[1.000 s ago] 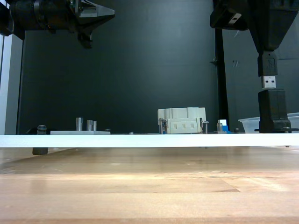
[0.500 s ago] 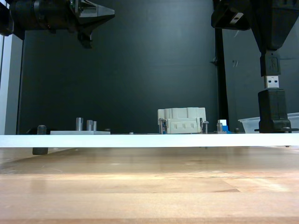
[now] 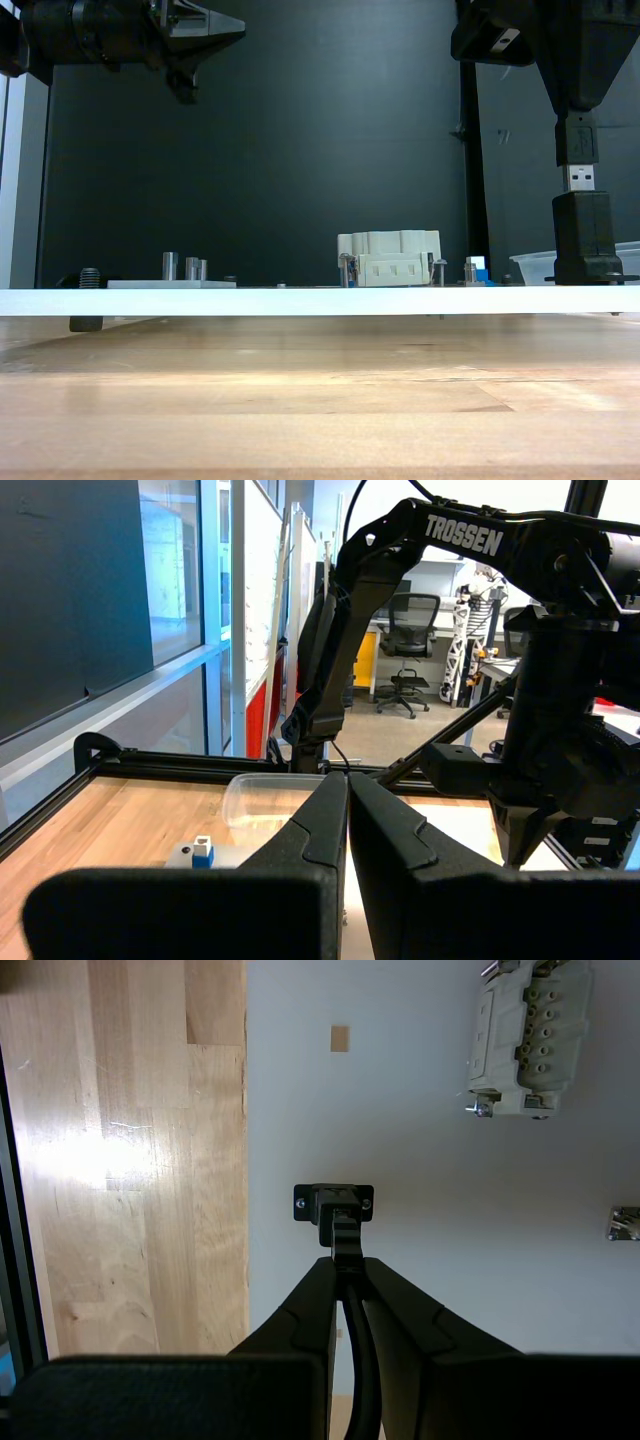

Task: Pick the USB connector and install on taskboard

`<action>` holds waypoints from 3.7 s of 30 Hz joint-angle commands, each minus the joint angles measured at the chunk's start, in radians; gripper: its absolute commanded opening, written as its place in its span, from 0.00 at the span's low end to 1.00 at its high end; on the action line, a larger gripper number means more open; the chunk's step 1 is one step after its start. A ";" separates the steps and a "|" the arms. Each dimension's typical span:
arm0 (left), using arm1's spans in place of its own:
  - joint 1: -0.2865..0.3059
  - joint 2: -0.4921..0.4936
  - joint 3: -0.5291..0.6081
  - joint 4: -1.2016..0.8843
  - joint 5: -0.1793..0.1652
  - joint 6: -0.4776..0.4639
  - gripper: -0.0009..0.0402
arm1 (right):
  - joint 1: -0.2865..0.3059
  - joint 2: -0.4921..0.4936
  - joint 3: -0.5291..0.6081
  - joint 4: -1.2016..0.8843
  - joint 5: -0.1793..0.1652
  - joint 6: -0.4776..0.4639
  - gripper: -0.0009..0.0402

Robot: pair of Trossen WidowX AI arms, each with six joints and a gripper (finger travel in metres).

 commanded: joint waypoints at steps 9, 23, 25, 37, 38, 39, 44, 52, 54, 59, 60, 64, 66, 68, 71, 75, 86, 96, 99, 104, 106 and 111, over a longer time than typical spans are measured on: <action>0.000 0.000 0.000 0.000 0.000 0.000 0.02 | 0.000 0.000 -0.006 0.006 0.001 -0.009 0.02; 0.000 0.000 0.000 0.000 0.000 0.000 0.02 | 0.000 0.000 -0.029 0.032 -0.008 -0.019 0.02; 0.000 0.000 0.000 0.000 0.000 0.000 0.02 | 0.000 0.000 -0.035 0.037 -0.008 -0.023 0.02; 0.000 0.000 0.000 0.000 0.000 0.000 0.02 | 0.000 -0.001 -0.118 0.117 -0.016 -0.044 0.02; 0.000 0.000 0.000 0.000 0.000 0.000 0.02 | 0.000 -0.001 -0.124 0.125 -0.026 -0.044 0.02; 0.000 0.000 0.000 0.000 0.000 0.000 0.02 | 0.000 -0.001 -0.126 0.129 -0.027 -0.044 0.02; 0.000 0.000 0.000 0.000 0.000 0.000 0.02 | 0.000 -0.008 -0.124 0.129 -0.026 -0.044 0.02; 0.000 0.000 0.000 0.000 0.000 0.000 0.02 | 0.000 -0.010 -0.124 0.131 -0.027 -0.043 0.02; 0.000 0.000 0.000 0.000 0.000 0.000 0.02 | 0.000 -0.013 -0.124 0.132 -0.027 -0.043 0.02; 0.000 0.000 0.000 0.000 0.000 0.000 0.02 | 0.000 -0.023 -0.124 0.131 -0.026 -0.042 0.03; 0.000 0.000 0.000 0.000 0.000 0.000 0.02 | 0.000 -0.023 -0.124 0.131 -0.026 -0.042 0.04; 0.000 0.000 0.000 0.000 0.000 0.000 0.02 | 0.000 -0.024 -0.124 0.132 -0.026 -0.042 0.06; 0.000 0.000 0.000 0.000 0.000 0.000 0.02 | 0.000 -0.028 -0.124 0.132 -0.026 -0.042 0.07; 0.000 0.000 0.000 0.000 0.000 0.000 0.02 | 0.000 -0.030 -0.124 0.133 -0.026 -0.043 0.09; 0.000 0.000 0.000 0.000 0.000 0.000 0.02 | 0.000 -0.035 -0.124 0.133 -0.026 -0.042 0.12; 0.000 0.000 0.000 0.000 0.000 0.000 0.02 | 0.000 -0.040 -0.124 0.136 -0.026 -0.042 0.19; 0.000 0.000 0.000 0.000 0.000 0.000 0.02 | 0.001 -0.077 -0.124 0.117 -0.014 -0.034 0.44; 0.000 0.000 0.000 0.000 0.000 0.000 0.02 | 0.002 -0.145 -0.124 0.066 0.015 -0.035 0.52; 0.000 0.000 0.000 0.000 0.000 0.000 0.02 | 0.002 -0.172 -0.124 0.066 0.028 -0.035 0.52; 0.000 0.000 0.000 0.000 0.000 0.000 0.02 | 0.002 -0.204 -0.124 0.066 0.027 -0.035 0.50; 0.000 0.000 0.000 0.000 0.000 0.000 0.02 | 0.002 -0.213 -0.124 0.065 0.027 -0.035 0.49; 0.000 0.000 0.000 0.000 0.000 0.000 0.02 | 0.002 -0.214 -0.125 0.065 0.027 -0.035 0.42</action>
